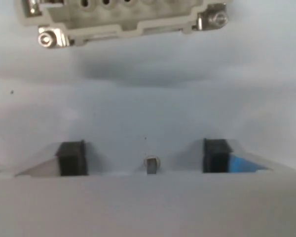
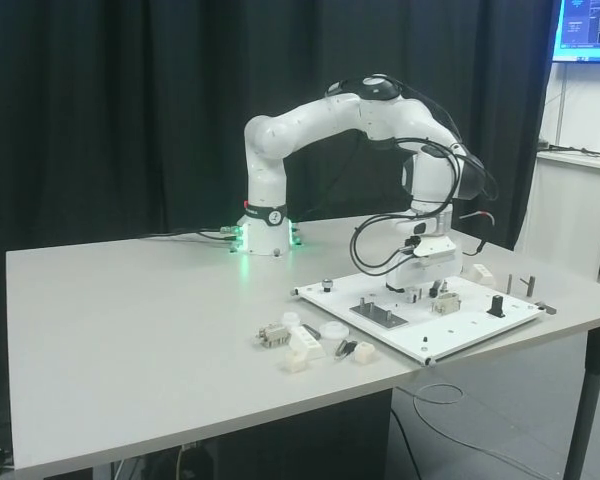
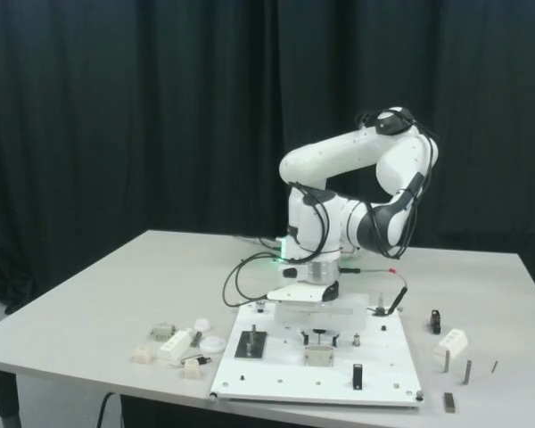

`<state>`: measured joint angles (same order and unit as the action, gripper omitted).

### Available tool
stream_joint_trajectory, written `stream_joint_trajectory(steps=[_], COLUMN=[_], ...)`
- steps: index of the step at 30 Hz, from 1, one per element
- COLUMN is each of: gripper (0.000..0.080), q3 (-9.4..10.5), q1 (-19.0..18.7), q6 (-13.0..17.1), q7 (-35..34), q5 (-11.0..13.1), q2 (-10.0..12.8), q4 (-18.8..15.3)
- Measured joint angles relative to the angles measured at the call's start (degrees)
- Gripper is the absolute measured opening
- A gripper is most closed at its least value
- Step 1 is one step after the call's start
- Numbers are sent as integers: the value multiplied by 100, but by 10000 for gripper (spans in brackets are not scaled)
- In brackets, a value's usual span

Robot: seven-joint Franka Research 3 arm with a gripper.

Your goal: Remove square peg 1.

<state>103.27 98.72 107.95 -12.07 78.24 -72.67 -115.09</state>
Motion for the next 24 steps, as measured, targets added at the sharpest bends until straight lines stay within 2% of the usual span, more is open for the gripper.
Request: stream_joint_trajectory(steps=[5, 6, 11, 12, 20, 21, 24], gripper=[664, 338, 338, 174, 174, 31, 31], q3=[0, 0, 0, 1, 0, 0, 1], q1=[-26, -30, -48, -50, -48, -48, -47], q6=[0, 0, -6, -7, 4, 5, 6], q7=[-16, -22, -52, -59, -66, -66, -66], q5=[-46, -58, -115, -126, -218, -219, -219], q2=[0, 0, 0, 0, -1, -1, -1], q4=[0, 0, -2, -3, -9, -10, -10])
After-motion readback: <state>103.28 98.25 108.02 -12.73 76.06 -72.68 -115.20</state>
